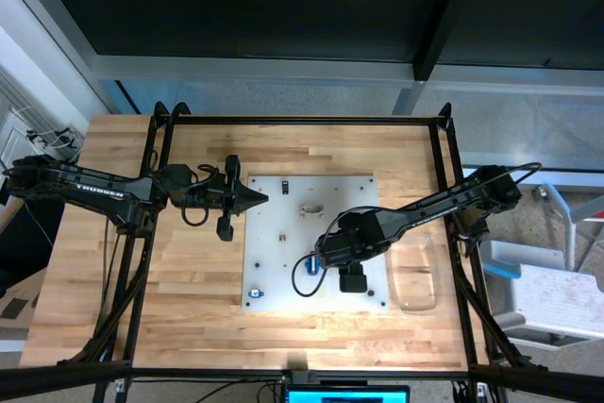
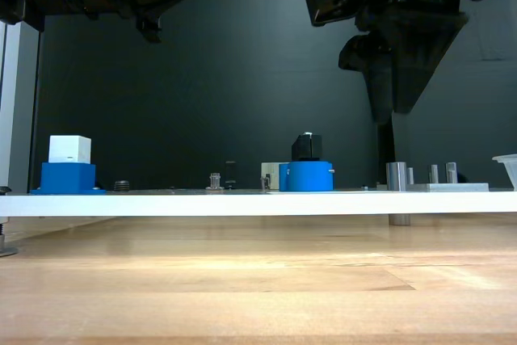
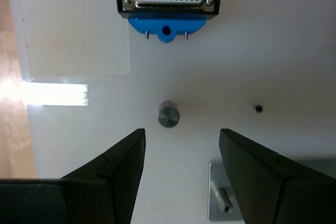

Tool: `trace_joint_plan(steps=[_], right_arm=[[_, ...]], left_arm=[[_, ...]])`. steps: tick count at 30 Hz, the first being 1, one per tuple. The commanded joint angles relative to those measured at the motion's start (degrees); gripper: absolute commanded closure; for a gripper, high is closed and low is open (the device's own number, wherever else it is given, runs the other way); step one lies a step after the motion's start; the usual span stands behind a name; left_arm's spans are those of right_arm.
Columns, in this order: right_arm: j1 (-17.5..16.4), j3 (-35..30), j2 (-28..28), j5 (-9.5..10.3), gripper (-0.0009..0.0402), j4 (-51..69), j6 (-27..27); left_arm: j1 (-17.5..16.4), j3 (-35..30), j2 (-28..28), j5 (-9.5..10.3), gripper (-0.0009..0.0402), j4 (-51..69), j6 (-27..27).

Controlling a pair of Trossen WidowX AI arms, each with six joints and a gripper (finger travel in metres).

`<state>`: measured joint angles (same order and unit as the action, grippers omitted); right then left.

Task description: Pick the 16mm cylinder and place it in the container

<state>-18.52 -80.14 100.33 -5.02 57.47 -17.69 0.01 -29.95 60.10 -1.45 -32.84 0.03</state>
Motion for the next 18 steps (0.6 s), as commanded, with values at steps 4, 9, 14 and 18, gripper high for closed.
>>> trace_joint_plan(steps=[4,9,14,18], right_arm=[[0.0,0.7,1.5,-0.02,0.0199,-1.5,0.1],[0.0,2.3,1.5,0.02,0.0199,-3.2,0.0],[0.0,3.3,1.5,0.02,0.0199,-4.1,-0.1],[0.0,4.0,1.5,0.02,0.0199,-5.0,-0.5]], left_arm=[[0.0,0.0,0.0,0.00,0.0393,0.0,0.0],[0.0,0.0,0.0,0.00,0.0393,0.0,0.0],[0.0,0.0,0.0,0.00,0.0393,0.0,0.0],[0.0,0.0,0.0,0.00,0.0393,0.0,0.0]])
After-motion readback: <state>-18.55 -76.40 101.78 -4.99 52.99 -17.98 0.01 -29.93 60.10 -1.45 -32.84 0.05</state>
